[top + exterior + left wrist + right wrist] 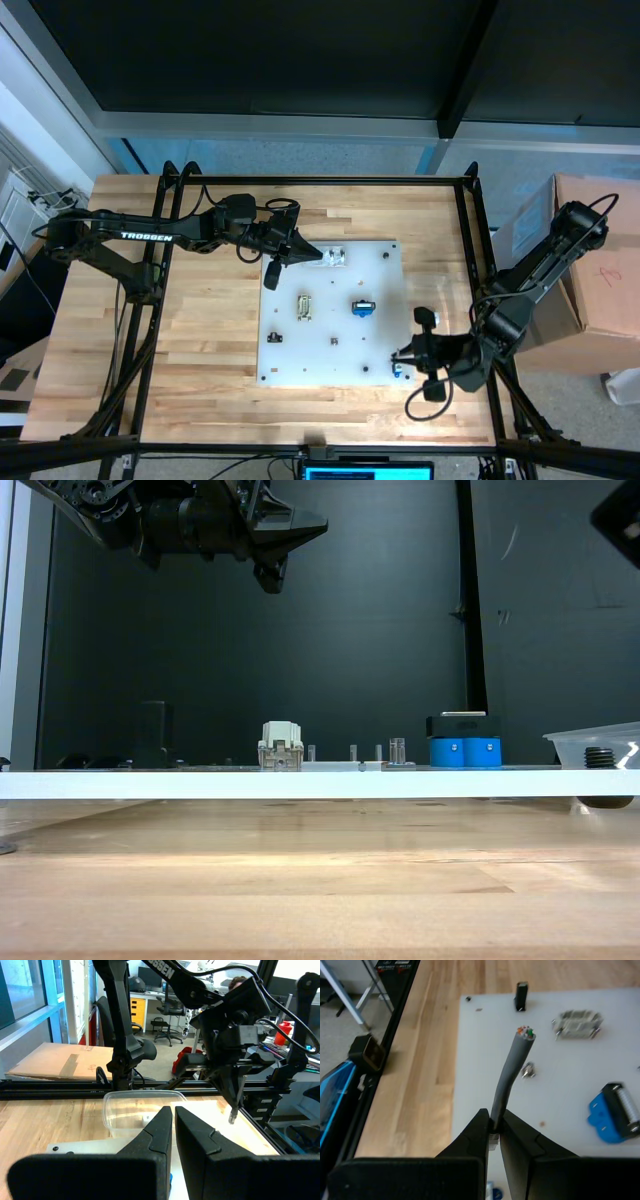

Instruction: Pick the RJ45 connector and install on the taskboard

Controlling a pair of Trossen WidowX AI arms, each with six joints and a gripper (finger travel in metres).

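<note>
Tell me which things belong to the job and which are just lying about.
Job: board; RJ45 connector, held in right gripper over its near right corner.
Other: left gripper, shut, above its far edge; tub; blue block; beige plug.

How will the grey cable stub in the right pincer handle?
The short grey cable stub juts from the right pincer, over the white board's near-right corner, barely bending: probably stiffish and light. Its RJ45 connector, pinched there, might pivot. Left pincer, shut, hovers over the far edge.
</note>
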